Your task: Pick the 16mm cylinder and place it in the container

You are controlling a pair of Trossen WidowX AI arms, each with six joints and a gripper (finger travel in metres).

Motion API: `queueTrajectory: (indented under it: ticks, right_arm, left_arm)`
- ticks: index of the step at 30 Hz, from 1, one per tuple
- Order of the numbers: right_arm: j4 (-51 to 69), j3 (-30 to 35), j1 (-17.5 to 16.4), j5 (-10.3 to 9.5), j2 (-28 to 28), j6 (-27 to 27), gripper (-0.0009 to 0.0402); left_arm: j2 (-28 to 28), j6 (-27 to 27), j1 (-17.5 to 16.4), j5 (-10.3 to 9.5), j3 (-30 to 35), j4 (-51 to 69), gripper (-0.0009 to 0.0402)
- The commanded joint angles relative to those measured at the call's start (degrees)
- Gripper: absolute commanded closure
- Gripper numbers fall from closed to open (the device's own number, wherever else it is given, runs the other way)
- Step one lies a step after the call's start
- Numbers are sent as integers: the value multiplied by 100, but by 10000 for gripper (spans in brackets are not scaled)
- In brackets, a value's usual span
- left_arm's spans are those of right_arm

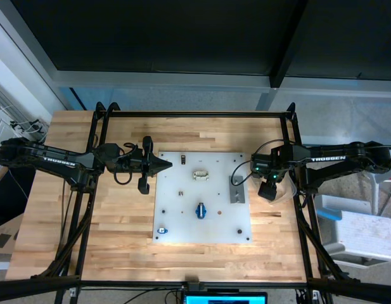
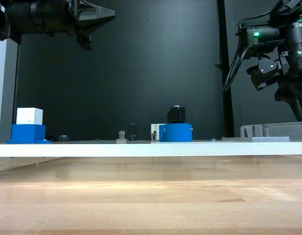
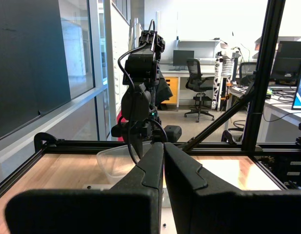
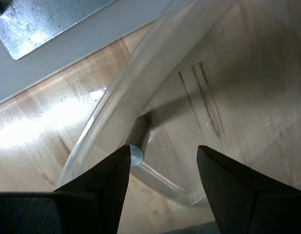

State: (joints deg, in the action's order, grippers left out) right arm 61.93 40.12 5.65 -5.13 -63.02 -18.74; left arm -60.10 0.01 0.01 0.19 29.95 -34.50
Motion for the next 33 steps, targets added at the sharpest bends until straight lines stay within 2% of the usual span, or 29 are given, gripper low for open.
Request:
queueTrajectory:
  ticks: [1, 16, 33]
  right_arm:
    - [39, 190, -2, -2, 66, -2, 208]
    - [275, 1182, -17, 15, 264, 278, 244]
    - [354, 1204, -17, 15, 262, 275, 267]
  left_arm:
    - [0, 0, 0, 0, 0, 0, 393]
    - [0, 0, 0, 0, 0, 0, 393]
    - [0, 0, 0, 0, 0, -2, 393]
